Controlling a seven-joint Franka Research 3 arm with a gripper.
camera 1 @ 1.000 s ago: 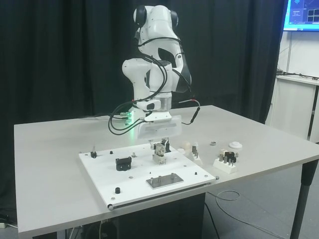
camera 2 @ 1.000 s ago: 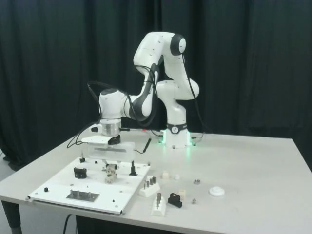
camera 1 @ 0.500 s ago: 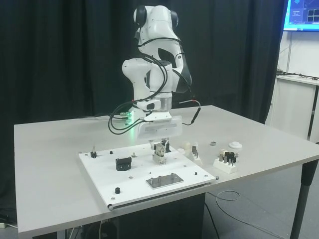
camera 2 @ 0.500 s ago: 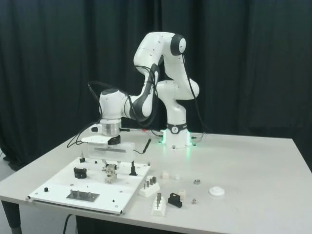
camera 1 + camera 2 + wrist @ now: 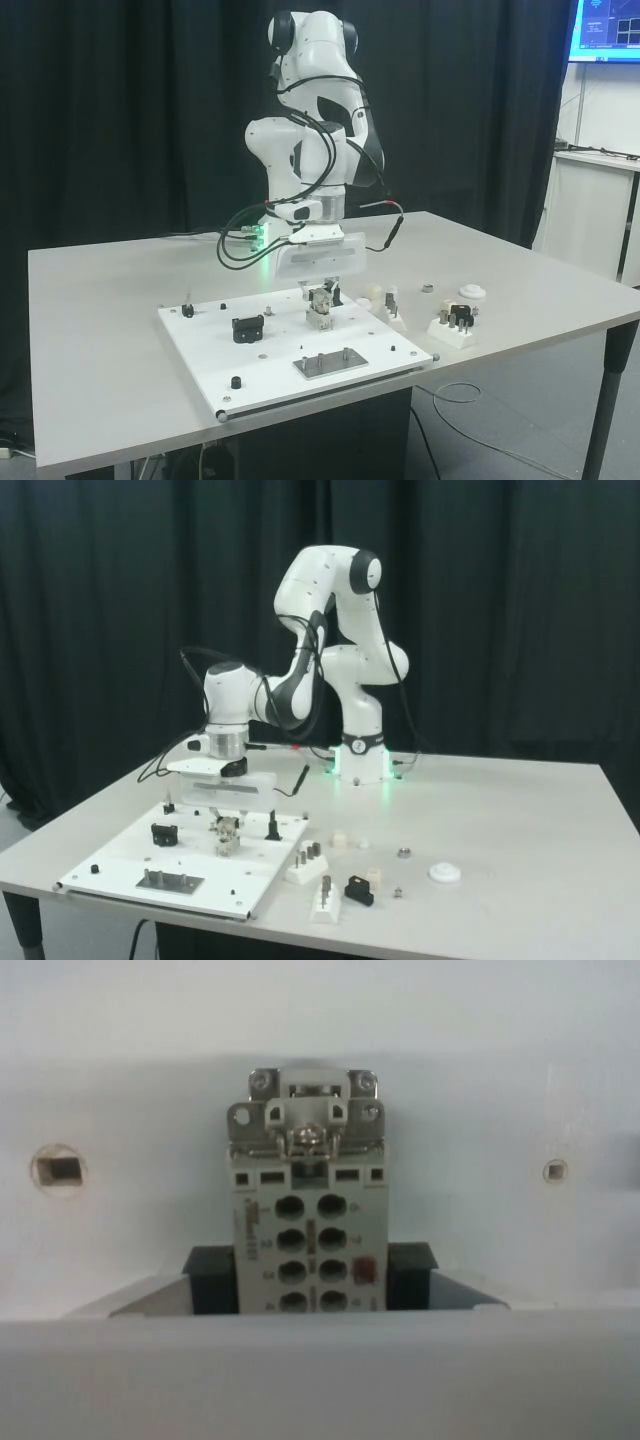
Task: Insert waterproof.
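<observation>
On my feed the white board [image 5: 290, 345] has a black clip [image 5: 247, 327] towards its left, and the connector [image 5: 321, 304] stands upright mid-board, long axis vertical, pin holes facing the wrist camera. The gripper [image 5: 322, 287] sits right over it; can't tell if the jaws are clamped or loose.

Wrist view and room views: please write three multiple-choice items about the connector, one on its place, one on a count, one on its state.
1. The connector stands: A on the white board below the gripper; B on a shelf; C on the floor.
2. Its round holes form how many columns? A one; B two; C five.
3. The connector is: A lying flat; B upright; C hanging from a cable.
Answers: 1 A, both room views show it on the board under the gripper; 2 B, the wrist view shows two columns; 3 B, it rises straight from the board.
</observation>
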